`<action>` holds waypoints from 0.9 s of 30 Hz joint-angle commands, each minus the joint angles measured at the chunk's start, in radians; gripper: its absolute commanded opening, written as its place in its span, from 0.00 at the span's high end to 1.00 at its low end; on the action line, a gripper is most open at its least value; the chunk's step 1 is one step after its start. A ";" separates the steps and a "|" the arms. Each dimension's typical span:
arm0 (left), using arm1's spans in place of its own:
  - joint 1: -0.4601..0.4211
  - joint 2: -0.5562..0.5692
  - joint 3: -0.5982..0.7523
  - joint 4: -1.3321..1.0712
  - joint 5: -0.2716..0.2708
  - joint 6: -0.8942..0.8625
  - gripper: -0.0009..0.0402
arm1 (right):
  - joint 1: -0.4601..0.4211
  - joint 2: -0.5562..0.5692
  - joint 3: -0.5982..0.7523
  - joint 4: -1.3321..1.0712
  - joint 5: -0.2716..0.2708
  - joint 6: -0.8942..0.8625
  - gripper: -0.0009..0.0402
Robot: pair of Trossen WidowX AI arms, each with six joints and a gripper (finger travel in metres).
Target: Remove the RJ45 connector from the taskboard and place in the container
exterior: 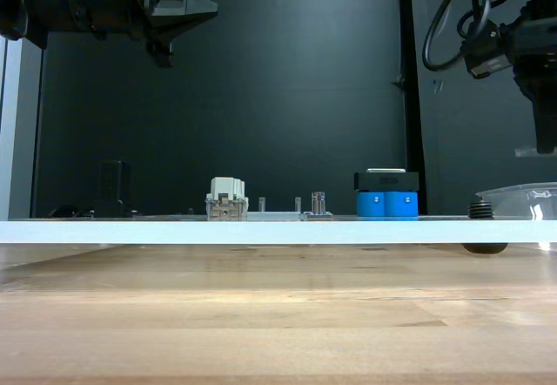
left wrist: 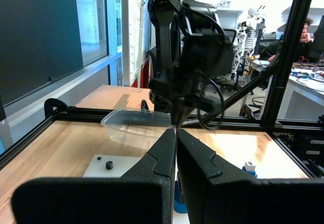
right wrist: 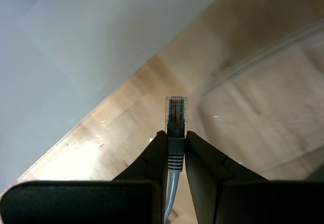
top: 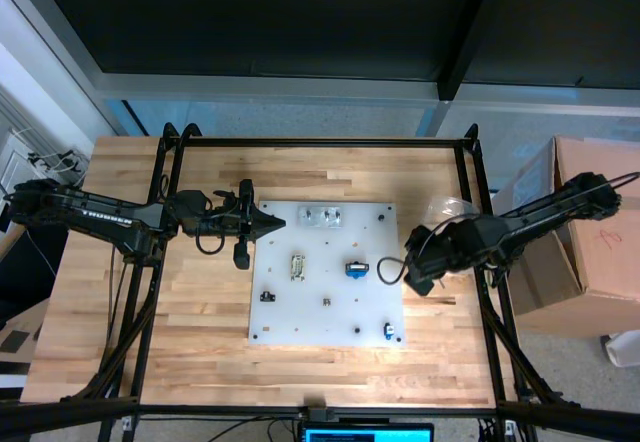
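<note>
My right jaws grip the RJ45 connector (right wrist: 175, 110) beside the container (right wrist: 263, 49) rim. My left jaws hover closed over the taskboard (top: 300, 312) edge. Releasing here risks missing.

**High view.** The table (top: 200, 362) fills the middle of the frame, and the taskboard (top: 325, 312) lies on it at centre. The left gripper (top: 275, 223) hangs over the board's upper-left edge, pointing toward frame right. The right gripper (top: 415, 280) hangs just off the board's right edge, above bare table. The container (top: 450, 207) sits on the table to the upper right of the board, just behind the right gripper. A cardboard box (top: 590, 232) stands off the table at the frame's right edge.

**Low view.** Both grippers are well above the board.

**Right wrist view.** The RJ45 connector (right wrist: 175, 111) is held between the right gripper's fingers. It is clear of the board, over the table between the board's edge and the container's rim.
</note>
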 commanded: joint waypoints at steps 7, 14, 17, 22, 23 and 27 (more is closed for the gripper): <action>0.000 0.000 0.000 0.000 0.000 0.000 0.98 | -0.224 -0.110 -0.066 -0.147 0.042 -0.103 0.97; 0.000 0.000 0.000 0.000 0.000 0.000 0.98 | -0.306 -0.112 -0.122 -0.097 0.008 -0.211 0.71; 0.000 0.000 0.000 0.000 0.000 0.000 0.98 | -0.306 -0.112 -0.126 -0.087 0.008 -0.204 0.56; 0.000 0.000 0.000 0.000 0.000 0.000 0.98 | -0.306 -0.117 -0.123 -0.073 0.013 -0.209 0.39; 0.000 0.000 0.000 0.000 0.000 0.000 0.98 | -0.306 -0.122 -0.119 -0.068 0.015 -0.216 0.36; 0.000 0.000 0.000 0.000 0.000 0.000 0.98 | -0.303 -0.151 -0.089 -0.037 0.008 -0.259 0.31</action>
